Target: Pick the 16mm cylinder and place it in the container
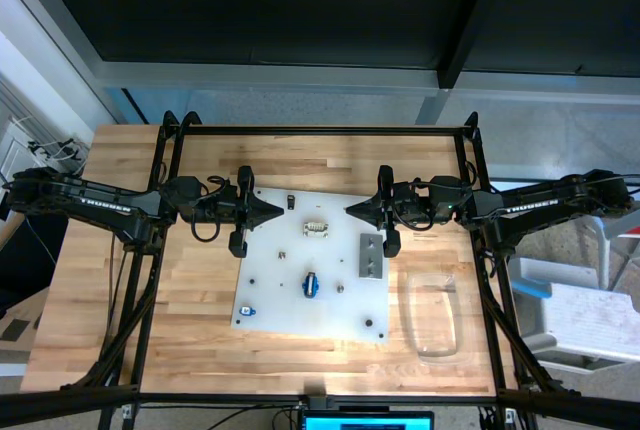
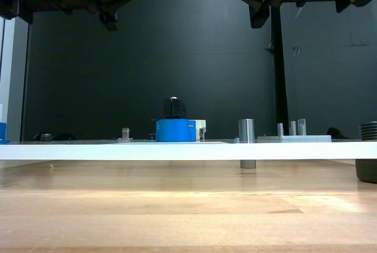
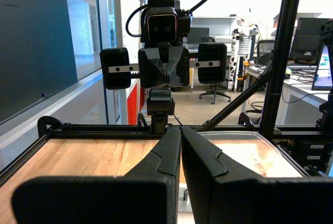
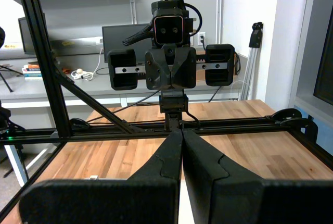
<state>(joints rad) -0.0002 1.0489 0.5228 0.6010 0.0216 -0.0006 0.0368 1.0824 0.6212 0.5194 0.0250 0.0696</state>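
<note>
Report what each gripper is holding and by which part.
Nothing is held. The left gripper and the right gripper both hang shut and empty above the white board, tips facing each other.

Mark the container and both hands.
container point(image 1: 437, 355): high view, near rim.
left hand point(image 1: 283, 206): high view, shut fingertips, raised over white board point(image 1: 270, 295).
right hand point(image 1: 348, 208): high view, shut fingertips, raised over board too.

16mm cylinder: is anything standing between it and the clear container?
Nothing visible: only bare white board and table lie between the 16mm cylinder and the container; the grey block stands farther back. The left gripper and right gripper hover shut above the board's far half.
</note>
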